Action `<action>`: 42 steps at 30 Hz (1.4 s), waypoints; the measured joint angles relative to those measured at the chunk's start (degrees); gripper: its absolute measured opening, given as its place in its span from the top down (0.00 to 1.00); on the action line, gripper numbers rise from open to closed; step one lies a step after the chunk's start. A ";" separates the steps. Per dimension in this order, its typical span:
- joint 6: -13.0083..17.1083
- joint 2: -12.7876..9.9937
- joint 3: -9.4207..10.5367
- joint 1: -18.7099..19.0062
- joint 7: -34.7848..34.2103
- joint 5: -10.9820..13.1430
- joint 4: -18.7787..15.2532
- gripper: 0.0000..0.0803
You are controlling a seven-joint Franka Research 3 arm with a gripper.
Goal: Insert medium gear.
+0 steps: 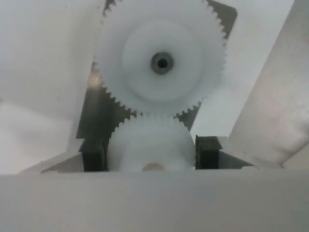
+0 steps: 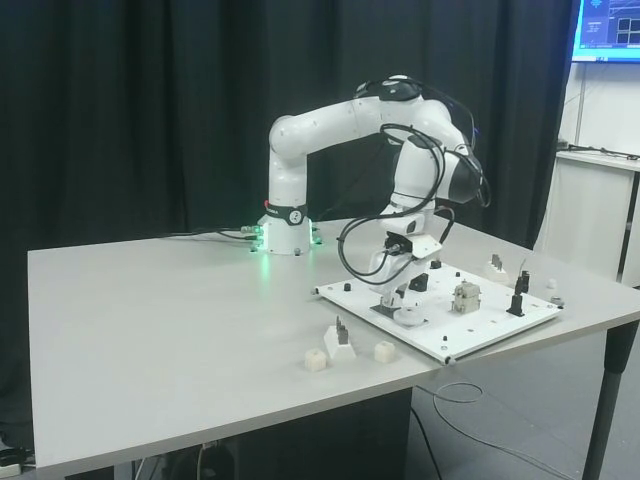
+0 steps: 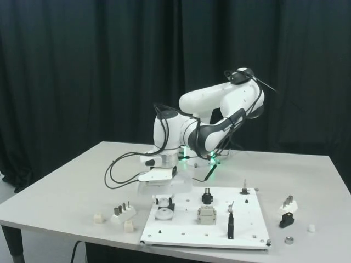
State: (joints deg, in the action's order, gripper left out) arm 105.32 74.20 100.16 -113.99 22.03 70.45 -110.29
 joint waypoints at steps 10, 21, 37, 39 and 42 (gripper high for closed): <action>-0.70 -0.04 -0.12 0.79 0.03 0.00 -0.12 0.51; -0.73 -0.04 -0.27 1.44 0.04 -0.34 -0.80 0.51; -0.65 -0.14 -0.36 1.50 0.97 0.26 -1.53 0.51; -0.52 -0.14 -0.36 1.49 1.28 0.65 -1.60 0.51; -0.49 -0.14 -0.39 1.49 1.54 1.04 -1.76 0.51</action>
